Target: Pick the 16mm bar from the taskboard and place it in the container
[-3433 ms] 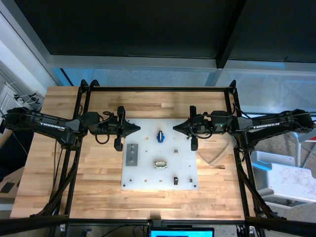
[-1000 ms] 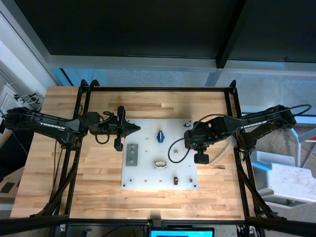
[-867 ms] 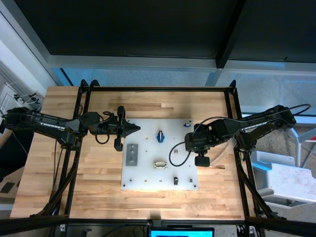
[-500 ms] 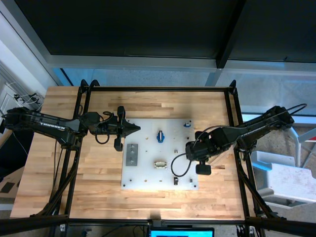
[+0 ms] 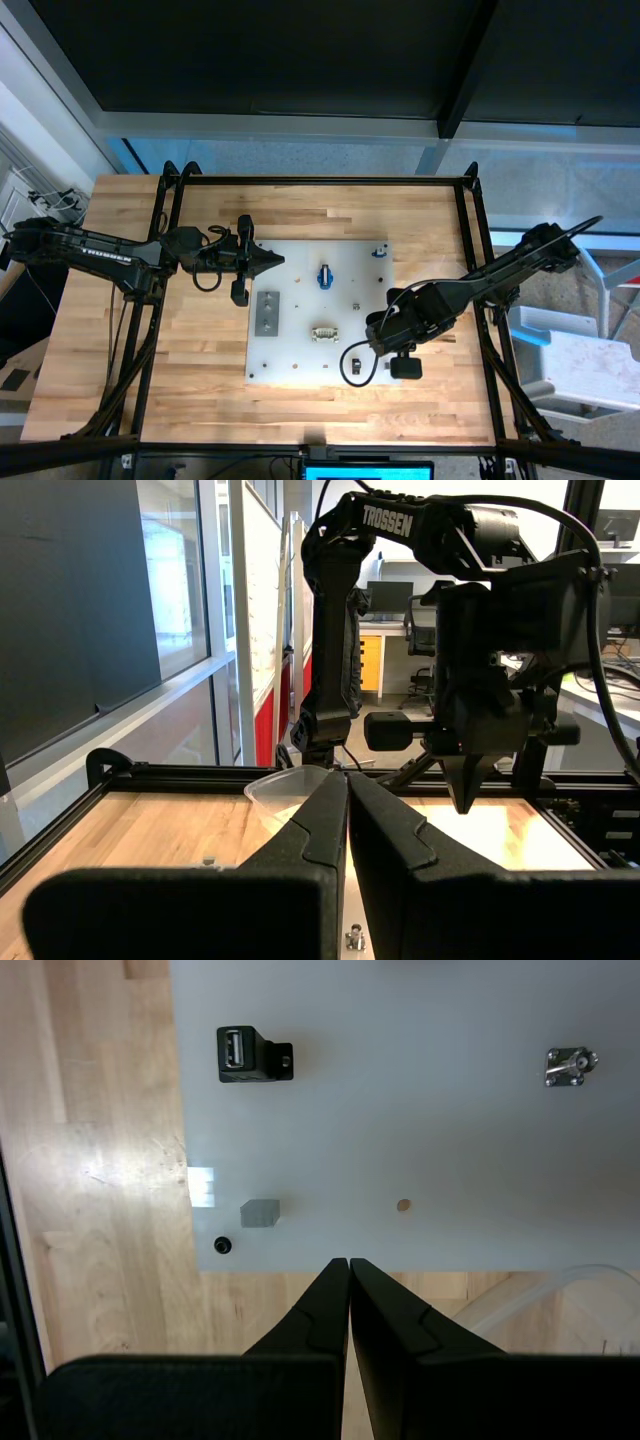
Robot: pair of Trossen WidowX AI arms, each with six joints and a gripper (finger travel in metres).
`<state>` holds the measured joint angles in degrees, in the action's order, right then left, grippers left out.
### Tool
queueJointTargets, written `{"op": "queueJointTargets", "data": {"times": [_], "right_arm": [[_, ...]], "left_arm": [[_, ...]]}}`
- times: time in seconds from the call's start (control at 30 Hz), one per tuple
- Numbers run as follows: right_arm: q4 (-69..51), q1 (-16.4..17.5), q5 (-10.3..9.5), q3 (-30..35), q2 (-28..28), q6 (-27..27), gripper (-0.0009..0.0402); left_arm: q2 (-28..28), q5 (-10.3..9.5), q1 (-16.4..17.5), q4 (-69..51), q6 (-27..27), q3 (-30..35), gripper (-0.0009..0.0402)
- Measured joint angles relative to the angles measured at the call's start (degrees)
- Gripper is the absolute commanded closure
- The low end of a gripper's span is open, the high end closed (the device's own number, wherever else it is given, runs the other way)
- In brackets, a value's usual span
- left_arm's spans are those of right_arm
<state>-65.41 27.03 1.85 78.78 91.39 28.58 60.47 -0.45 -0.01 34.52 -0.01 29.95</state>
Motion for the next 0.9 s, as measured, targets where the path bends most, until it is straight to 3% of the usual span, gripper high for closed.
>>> {"op": "queueJointTargets", "data": {"times": [0.63, 0.9], "right_arm": [[1.18, 6.47, 0.04, 2.34, 6.29, 6.29, 0.0387], [1.44, 6.88, 0.04, 2.36, 6.64, 6.58, 0.0292]], "left_arm": [[0.0, 0.0, 0.0, 0.0, -0.02, -0.02, 0.0393], [0.0, 0.0, 0.0, 0.0, 0.0, 0.0, 0.0393]]}}
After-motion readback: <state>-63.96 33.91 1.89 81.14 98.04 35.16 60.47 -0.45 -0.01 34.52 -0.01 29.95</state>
